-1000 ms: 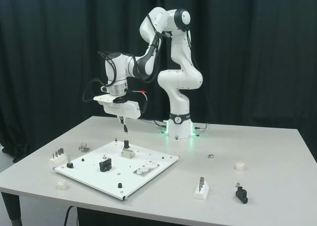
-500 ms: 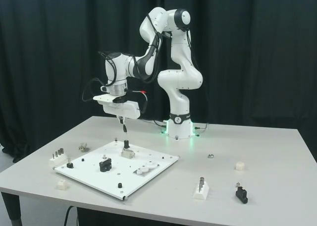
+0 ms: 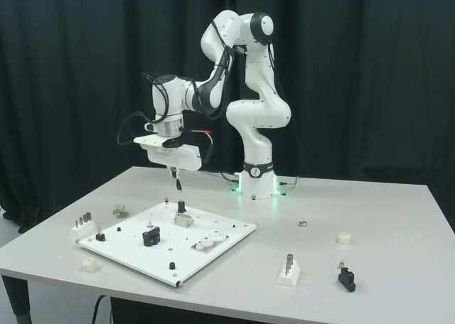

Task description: Place USB.

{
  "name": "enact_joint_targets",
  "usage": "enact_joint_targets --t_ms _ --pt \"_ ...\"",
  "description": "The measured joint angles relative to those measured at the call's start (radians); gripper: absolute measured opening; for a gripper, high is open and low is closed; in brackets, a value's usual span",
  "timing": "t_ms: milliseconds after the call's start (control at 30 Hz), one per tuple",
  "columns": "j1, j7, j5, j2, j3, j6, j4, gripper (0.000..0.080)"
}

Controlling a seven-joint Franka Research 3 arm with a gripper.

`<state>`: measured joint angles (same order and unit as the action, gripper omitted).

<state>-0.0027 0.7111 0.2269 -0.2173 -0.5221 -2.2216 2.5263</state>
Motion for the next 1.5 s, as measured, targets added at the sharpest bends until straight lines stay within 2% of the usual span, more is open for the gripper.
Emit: enact_joint_targets --t_ms 267,433,833,1167,1367,1500 --pt "0.045 0.0 -0.007 0.0 0.032 -0.016 0.001 0.0018" --pt "0.089 0.001 -0.027 0.0 0.058 -0.027 0.002 0.0018" --pt "0.231 0.124 -0.055 0.006 0.156 -0.027 0.014 0.0018" --pt "0.358 0.307 -0.063 0.04 0.282 -0.026 0.009 0.0018" --pt "0.402 0.437 -0.051 0.065 0.385 -0.026 -0.009 0.0018" --pt "0.408 0.497 -0.024 0.079 0.466 -0.024 -0.023 0.0018"
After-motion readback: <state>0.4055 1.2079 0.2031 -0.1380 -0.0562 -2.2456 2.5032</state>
